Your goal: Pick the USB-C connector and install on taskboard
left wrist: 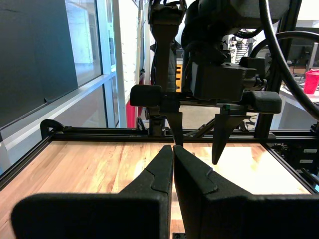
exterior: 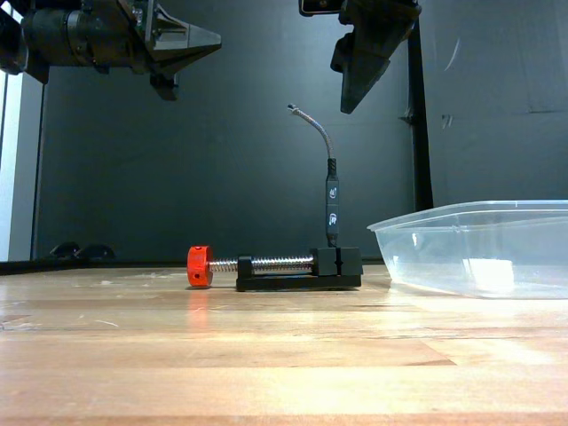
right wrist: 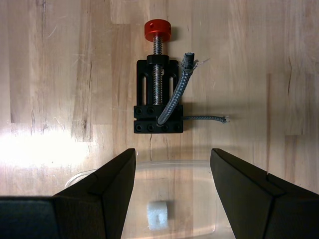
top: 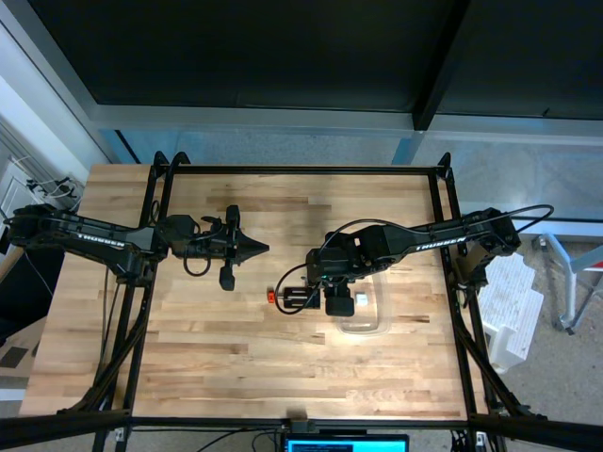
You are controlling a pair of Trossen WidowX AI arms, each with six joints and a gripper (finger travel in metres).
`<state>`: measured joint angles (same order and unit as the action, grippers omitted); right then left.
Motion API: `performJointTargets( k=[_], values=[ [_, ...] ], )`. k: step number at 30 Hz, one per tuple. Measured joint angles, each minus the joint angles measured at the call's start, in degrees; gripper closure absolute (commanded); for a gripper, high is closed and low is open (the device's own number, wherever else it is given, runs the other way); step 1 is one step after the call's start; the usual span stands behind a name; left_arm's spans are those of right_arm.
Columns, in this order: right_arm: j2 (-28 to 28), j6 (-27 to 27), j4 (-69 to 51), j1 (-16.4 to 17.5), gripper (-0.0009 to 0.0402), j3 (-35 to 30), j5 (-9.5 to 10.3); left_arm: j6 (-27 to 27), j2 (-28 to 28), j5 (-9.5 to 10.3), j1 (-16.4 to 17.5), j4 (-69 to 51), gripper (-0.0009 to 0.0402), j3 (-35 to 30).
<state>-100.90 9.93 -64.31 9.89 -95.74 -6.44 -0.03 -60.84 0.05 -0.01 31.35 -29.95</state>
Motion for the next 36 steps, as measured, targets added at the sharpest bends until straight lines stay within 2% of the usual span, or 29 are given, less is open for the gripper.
performJointTargets(
  k=[6, 10, 15, 29, 33, 36],
  values=[
    [2.05, -2.21, 1.42, 0.00, 0.0185, 2.03, 0.02, 0.00, -0.02, -0.02, 0.00, 0.00, 0.0393, 0.00],
    [8.90, -3.32, 9.99, -0.87, 0.0185, 9.18, 0.61, -0.02, -0.02, 0.00, 0.00, 0.00, 0.0393, 0.00],
    [18.36, -5.38, 22.27, -2.01, 0.0192, 18.86, 0.42, 0.00, -0.02, 0.00, 0.00, 0.00, 0.0393, 0.00],
    [38.10, -7.96, 52.65, -7.06, 0.0339, 43.01, 0.68, 0.00, 0.00, -0.02, 0.00, 0.00, 0.0393, 0.02],
    [42.51, -7.89, 60.94, -8.37, 0.0375, 49.27, 2.58, 0.00, 0.00, 0.00, 0.00, 0.00, 0.0393, 0.02],
    [44.65, -7.69, 66.34, -9.01, 0.0396, 53.13, 3.06, 0.00, 0.00, 0.00, 0.00, 0.00, 0.0393, 0.02]
  ],
)
